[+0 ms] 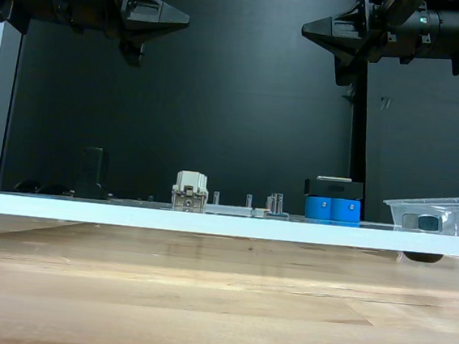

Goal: Unfasten the M12 nut and place it in the container

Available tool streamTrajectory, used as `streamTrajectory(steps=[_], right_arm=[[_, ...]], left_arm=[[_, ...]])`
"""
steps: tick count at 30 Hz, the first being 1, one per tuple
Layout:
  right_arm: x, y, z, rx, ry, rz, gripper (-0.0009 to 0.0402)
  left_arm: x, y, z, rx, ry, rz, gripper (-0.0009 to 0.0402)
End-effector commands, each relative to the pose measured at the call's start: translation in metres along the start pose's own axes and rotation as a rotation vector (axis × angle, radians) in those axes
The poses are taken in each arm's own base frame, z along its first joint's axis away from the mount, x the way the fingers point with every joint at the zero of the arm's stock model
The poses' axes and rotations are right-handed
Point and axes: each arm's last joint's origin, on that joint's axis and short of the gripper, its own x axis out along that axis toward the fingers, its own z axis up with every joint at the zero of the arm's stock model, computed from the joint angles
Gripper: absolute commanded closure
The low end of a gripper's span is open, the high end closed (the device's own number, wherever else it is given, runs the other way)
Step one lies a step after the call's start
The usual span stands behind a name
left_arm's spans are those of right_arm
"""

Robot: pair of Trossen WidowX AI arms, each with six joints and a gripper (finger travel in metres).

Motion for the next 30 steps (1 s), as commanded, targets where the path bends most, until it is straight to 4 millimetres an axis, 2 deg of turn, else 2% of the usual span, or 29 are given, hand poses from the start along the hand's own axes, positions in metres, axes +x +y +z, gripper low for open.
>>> streamTrajectory(steps=[1, 15, 22, 30], right_arm=[[0.0, 0.0, 0.0, 0.0, 0.0, 0.0, 0.0393], [0.001, 0.003, -0.002, -0.013, 0.036, 0.013, 0.0393], [0.011, 0.029, 0.006, -0.003, 0.246, 0.087, 0.0393], [0.026, 0.067, 0.015, 0.133, 0.51, 0.03, 0.0393]], left_arm=[[0.0, 0.0, 0.0, 0.0, 0.0, 0.0, 0.0393], [0.0, 0.0, 0.0, 0.0, 0.0, 0.0, 0.0393], [0.0, 0.0, 0.0, 0.0, 0.0, 0.0, 0.0393], [0.0, 0.0, 0.0, 0.0, 0.0, 0.0, 0.0393]])
